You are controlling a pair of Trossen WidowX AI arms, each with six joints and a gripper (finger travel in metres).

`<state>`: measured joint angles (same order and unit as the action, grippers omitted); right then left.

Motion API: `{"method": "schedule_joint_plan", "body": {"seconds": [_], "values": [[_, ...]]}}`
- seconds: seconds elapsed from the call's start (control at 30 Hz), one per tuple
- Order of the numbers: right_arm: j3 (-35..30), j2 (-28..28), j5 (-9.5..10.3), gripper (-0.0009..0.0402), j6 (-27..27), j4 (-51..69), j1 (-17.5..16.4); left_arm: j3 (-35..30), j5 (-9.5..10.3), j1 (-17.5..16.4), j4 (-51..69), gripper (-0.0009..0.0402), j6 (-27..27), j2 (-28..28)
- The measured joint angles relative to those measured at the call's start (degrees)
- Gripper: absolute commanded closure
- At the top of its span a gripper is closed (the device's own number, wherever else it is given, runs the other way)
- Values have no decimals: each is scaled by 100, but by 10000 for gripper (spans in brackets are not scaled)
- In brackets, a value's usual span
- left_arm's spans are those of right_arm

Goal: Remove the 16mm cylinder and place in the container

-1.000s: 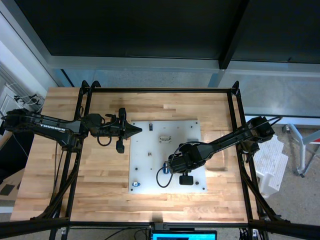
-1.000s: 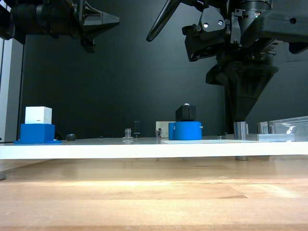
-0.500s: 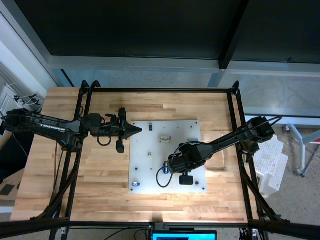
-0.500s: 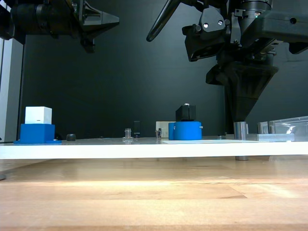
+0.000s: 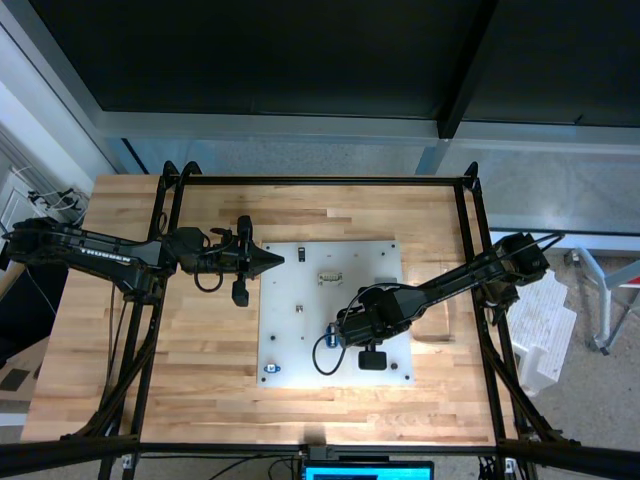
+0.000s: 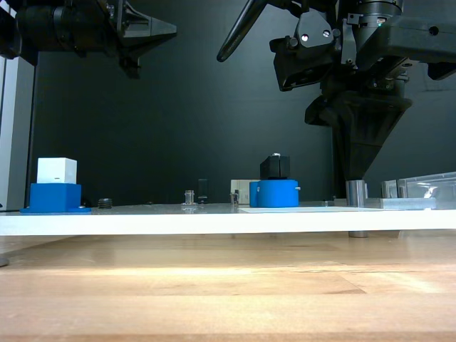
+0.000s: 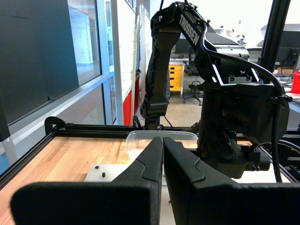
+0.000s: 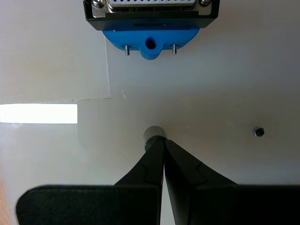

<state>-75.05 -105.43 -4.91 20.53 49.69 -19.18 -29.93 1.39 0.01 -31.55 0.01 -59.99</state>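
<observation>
Grasp not yet made: your right tool (image 6: 354, 176), pinched closed and empty, points down at the cylinder (image 6: 355, 191) standing in the board (image 5: 300, 330). It probably needs opening and lowering around it; the container (image 6: 431, 184) lies just beyond. Left tool (image 5: 275, 258), closed, hangs parked above the desk.

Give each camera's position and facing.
High: above near edge, looking down on white board; both arms show.
Low: table height, looking level; right gripper over the 16mm cylinder.
Left wrist: along the shut left gripper, raised by the board's edge, toward the container.
Right wrist: straight down the shut gripper onto the cylinder.
Low and right wrist share the cylinder.
</observation>
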Motion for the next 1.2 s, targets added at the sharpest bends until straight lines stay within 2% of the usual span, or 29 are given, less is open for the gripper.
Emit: {"method": "schedule_joint_plan", "body": {"seconds": [0.9, 1.2], "values": [[0, -4, 4, 393, 0, 4, 2, 0, 2, 0, 2, 393, 0, 0], [-146, -2, 76, 393, 0, 168, 4, -2, 0, 0, 2, 393, 2, 0]]}}
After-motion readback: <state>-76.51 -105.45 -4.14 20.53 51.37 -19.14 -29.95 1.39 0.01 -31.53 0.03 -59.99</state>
